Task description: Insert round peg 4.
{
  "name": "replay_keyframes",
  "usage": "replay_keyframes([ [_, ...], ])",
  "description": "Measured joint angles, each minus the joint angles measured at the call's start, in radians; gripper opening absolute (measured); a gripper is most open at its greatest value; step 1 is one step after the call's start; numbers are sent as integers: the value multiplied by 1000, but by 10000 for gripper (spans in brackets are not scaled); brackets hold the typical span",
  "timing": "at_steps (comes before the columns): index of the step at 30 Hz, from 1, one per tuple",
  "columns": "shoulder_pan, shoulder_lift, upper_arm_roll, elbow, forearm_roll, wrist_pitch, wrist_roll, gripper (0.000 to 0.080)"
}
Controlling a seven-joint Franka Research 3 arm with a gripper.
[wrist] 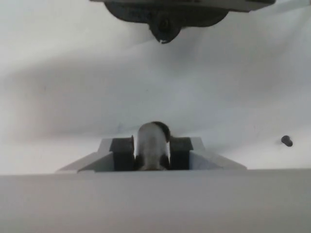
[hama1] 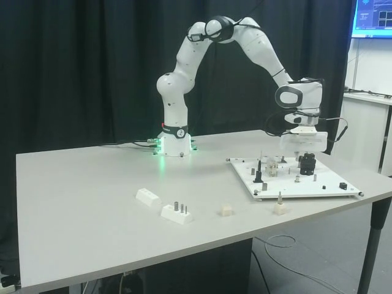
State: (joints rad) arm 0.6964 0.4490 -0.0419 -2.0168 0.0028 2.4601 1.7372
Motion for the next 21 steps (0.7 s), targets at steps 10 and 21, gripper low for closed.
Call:
replay_keyframes([
  [10,0,-1,-6,0,0,-10,0,152],
  [21,8,0,-5,0,0,-12,0,152],
])
